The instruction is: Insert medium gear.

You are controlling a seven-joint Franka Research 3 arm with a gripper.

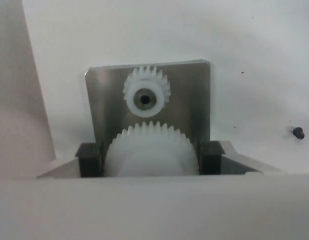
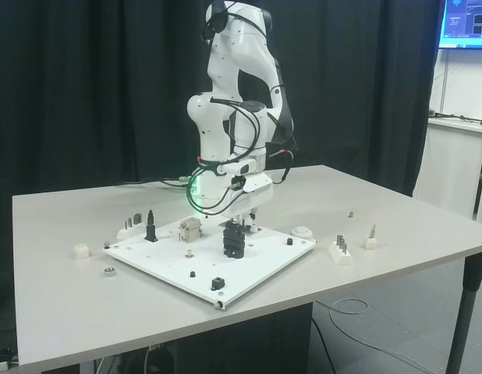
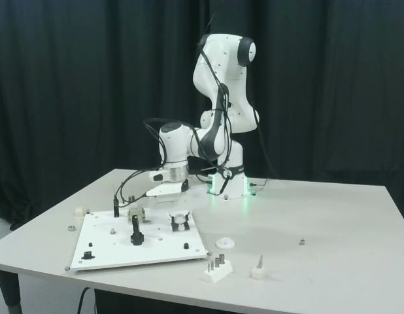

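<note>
medium gear [image 1: 151,150] lower half hidden behind claw body, room views too distant to show its teeth

A white robot arm [image 3: 215,124] made of rounded, glossy segments is showing black rings at its joints. Black cables are looping along its side and down toward the wrist. A green light is glowing at its base [image 3: 227,186], which is sitting bolted to the grey table [image 3: 333,222].
</note>
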